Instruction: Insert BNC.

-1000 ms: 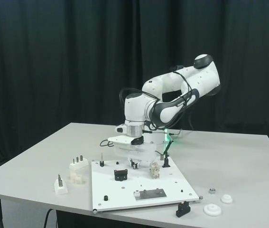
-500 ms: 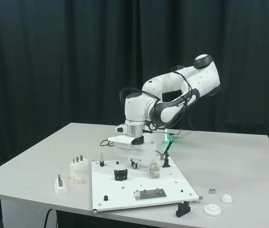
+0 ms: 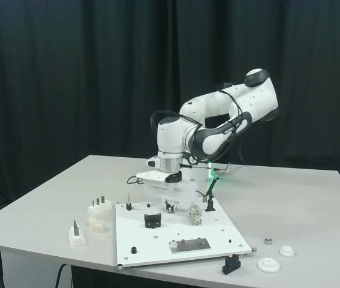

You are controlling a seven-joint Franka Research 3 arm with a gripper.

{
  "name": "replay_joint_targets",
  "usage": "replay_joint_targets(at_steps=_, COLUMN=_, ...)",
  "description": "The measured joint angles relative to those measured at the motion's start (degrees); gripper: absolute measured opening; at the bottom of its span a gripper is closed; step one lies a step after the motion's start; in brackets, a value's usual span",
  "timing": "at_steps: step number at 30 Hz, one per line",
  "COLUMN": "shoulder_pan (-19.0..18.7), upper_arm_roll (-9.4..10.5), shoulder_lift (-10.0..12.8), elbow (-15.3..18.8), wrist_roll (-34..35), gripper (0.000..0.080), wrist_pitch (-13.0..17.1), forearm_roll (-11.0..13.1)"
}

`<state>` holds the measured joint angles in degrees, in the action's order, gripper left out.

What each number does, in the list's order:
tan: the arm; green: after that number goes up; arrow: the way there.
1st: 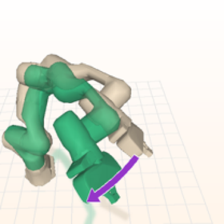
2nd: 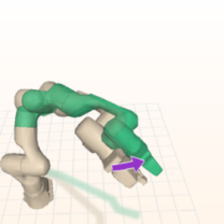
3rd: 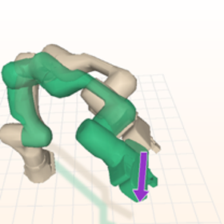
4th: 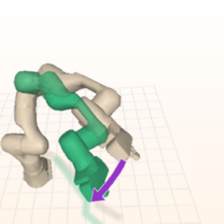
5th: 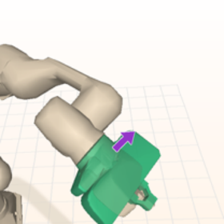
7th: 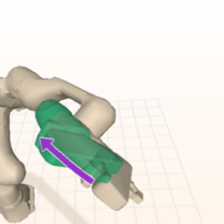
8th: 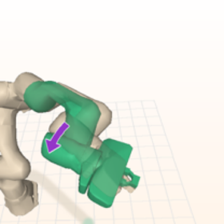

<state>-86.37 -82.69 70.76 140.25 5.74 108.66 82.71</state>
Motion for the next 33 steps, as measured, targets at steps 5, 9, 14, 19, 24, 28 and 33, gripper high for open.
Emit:
replay_joint_targets(at_steps=5, shoulder_pan=0.4, upper_arm_roll=0.76, shoulder_lift=0.1, elbow=-0.2, wrist_roll=0.3, gripper=0.0126, wrist_pitch=0.8, forearm_roll=-0.2)
replay_joint_targets(at_steps=9, shoulder_pan=0.6, upper_arm_roll=0.94, shoulder_lift=0.1, elbow=-0.2, wrist_roll=-0.3, gripper=0.0126, wrist_pitch=1.1, forearm_roll=-0.2)
replay_joint_targets(at_steps=14, shoulder_pan=0.5, upper_arm_roll=0.93, shoulder_lift=0.0, elbow=0.0, wrist_roll=-0.5, gripper=0.0126, wrist_pitch=1.0, forearm_roll=0.2)
replay_joint_targets(at_steps=19, shoulder_pan=0.3, upper_arm_roll=0.7, shoulder_lift=0.0, elbow=0.1, wrist_roll=0.7, gripper=0.0126, wrist_pitch=0.7, forearm_roll=0.5)
replay_joint_targets(at_steps=24, shoulder_pan=0.1, upper_arm_roll=0.53, shoulder_lift=0.0, elbow=0.1, wrist_roll=1.6, gripper=0.0126, wrist_pitch=0.6, forearm_roll=0.5)
replay_joint_targets(at_steps=28, shoulder_pan=0.1, upper_arm_roll=0.52, shoulder_lift=0.0, elbow=0.1, wrist_roll=1.6, gripper=0.0126, wrist_pitch=0.6, forearm_roll=0.5)
replay_joint_targets(at_steps=33, shoulder_pan=0.1, upper_arm_roll=0.53, shoulder_lift=0.0, elbow=0.1, wrist_roll=1.6, gripper=0.0126, wrist_pitch=0.7, forearm_roll=0.4)
